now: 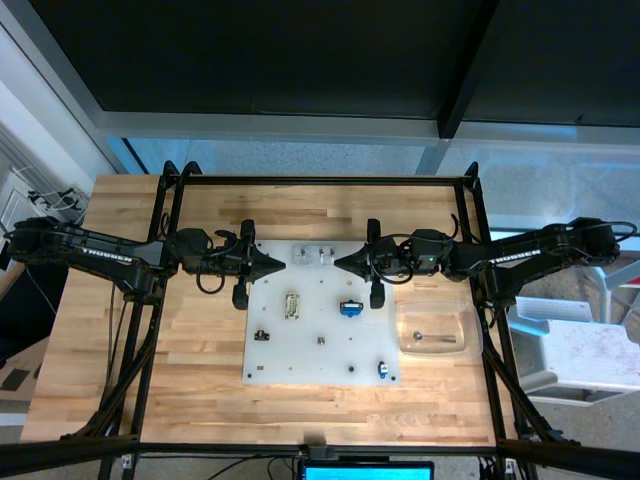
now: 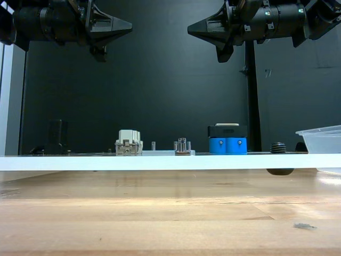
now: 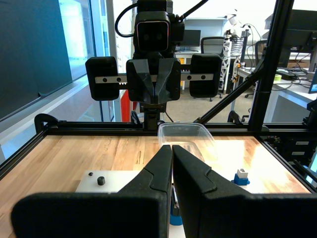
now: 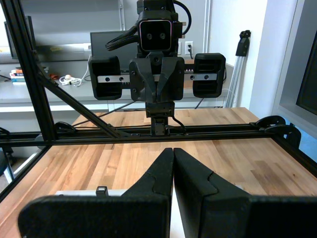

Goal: Pick the M12 fastener and fasten on the M12 threads

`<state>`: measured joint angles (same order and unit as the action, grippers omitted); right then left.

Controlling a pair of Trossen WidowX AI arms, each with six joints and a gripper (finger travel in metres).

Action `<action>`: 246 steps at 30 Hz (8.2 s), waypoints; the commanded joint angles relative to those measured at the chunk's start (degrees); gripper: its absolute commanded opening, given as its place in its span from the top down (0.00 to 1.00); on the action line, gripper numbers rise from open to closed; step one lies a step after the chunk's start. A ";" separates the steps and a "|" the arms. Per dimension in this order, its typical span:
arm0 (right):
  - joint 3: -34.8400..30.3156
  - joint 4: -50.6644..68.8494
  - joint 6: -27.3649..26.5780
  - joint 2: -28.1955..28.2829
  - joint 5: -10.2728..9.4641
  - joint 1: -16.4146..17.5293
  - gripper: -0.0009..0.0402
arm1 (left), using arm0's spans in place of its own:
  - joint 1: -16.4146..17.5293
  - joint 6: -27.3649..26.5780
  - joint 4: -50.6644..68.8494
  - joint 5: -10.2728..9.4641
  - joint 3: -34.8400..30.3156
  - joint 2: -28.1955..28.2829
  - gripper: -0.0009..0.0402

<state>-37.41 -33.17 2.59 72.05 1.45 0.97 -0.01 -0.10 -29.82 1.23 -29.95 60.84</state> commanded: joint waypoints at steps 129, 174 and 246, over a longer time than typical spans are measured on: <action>-11.67 82.82 -32.68 15.69 -0.85 28.22 0.52 | 0.00 0.00 -0.04 0.02 0.00 0.02 0.98; -6.56 76.61 -32.68 15.69 -1.55 27.54 0.75 | 0.02 0.00 -0.04 0.02 0.00 0.02 0.98; -64.83 105.50 -48.11 45.38 -0.55 26.14 0.91 | 0.00 0.00 -0.04 0.02 0.00 0.02 0.98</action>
<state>-101.67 72.55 -45.56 116.77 0.67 27.09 -0.01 -0.12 -29.85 1.26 -29.93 60.84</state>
